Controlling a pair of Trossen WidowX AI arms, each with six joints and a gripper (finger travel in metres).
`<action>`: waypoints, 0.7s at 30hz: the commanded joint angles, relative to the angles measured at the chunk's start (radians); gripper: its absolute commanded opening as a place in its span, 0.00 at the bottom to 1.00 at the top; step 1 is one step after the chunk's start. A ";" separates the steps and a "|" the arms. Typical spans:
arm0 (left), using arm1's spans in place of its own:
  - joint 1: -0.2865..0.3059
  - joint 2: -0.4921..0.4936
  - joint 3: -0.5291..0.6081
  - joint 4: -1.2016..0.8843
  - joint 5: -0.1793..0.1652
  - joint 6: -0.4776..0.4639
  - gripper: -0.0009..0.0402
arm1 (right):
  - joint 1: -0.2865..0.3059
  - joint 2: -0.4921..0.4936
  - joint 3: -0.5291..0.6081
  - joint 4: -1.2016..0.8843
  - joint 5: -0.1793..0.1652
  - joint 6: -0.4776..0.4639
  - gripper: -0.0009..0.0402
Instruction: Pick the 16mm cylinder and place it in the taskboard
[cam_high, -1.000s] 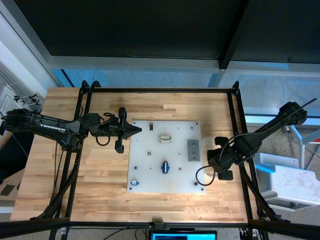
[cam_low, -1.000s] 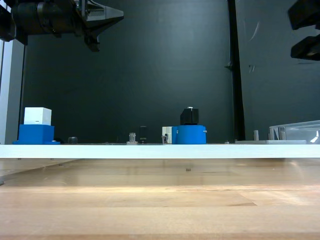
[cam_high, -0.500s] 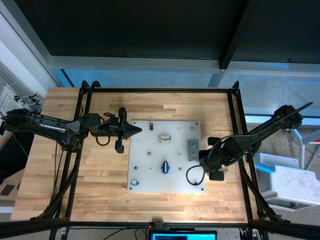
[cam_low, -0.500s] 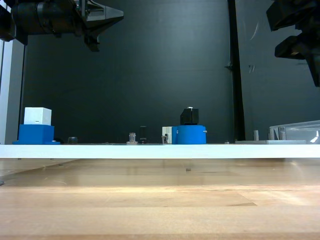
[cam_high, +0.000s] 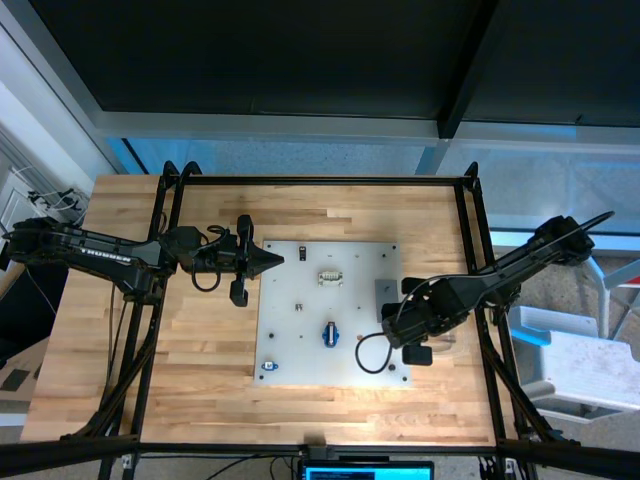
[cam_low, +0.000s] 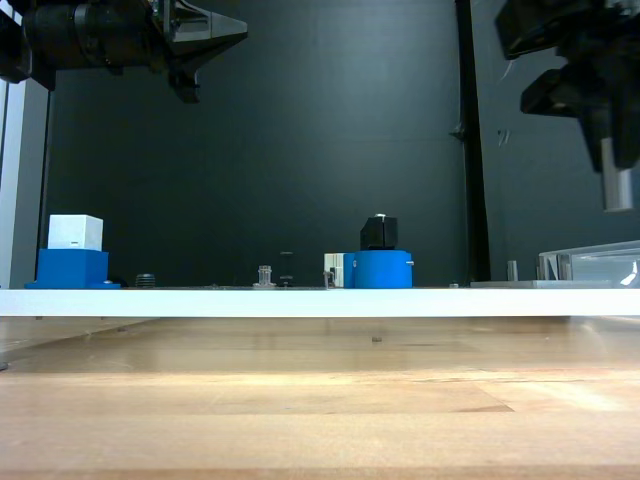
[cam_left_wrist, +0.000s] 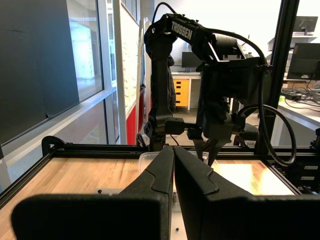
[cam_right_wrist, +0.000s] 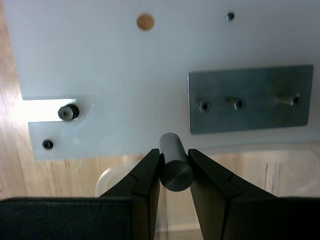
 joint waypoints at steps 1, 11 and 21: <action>0.000 0.000 0.000 0.000 0.000 0.000 0.02 | -0.013 0.031 0.028 0.000 0.000 -0.016 0.12; 0.000 0.000 0.000 0.000 0.000 0.000 0.02 | -0.042 0.108 0.100 0.006 0.000 -0.045 0.12; 0.000 0.000 0.000 0.000 0.000 0.000 0.02 | -0.066 0.172 0.155 0.018 -0.008 -0.068 0.12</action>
